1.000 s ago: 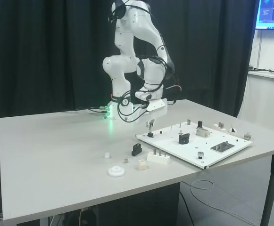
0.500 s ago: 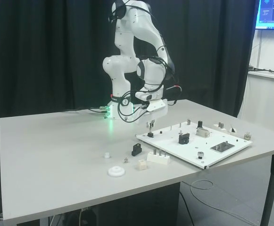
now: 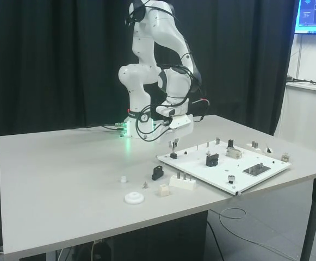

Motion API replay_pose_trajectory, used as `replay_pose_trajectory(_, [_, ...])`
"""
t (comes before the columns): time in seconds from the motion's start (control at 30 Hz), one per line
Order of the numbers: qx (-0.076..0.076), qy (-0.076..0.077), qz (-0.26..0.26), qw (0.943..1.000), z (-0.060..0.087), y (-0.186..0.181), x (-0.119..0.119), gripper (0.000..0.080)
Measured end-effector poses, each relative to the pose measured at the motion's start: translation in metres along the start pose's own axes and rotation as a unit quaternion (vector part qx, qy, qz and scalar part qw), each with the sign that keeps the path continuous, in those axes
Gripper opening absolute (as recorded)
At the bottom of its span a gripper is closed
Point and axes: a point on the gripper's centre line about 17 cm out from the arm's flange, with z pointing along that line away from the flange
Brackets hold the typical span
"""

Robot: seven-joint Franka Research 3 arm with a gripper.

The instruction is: Insert Ethernet.

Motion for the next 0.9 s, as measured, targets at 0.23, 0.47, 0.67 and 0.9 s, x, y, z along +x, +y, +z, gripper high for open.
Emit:
replay_pose_trajectory(0.23, [-0.001, 0.0, -0.001, 1.0, 0.0, 0.0007, 0.0001, 0.0071])
replay_pose_trajectory(0.47, [-0.001, 0.001, -0.001, 1.0, 0.0, 0.0014, 0.0003, 0.0071])
replay_pose_trajectory(0.67, [-0.003, 0.001, -0.001, 1.0, 0.0015, 0.0026, 0.0003, 0.0071])
replay_pose_trajectory(0.9, [-0.003, -0.001, -0.002, 1.0, 0.003, 0.0022, 0.0, 0.0071])
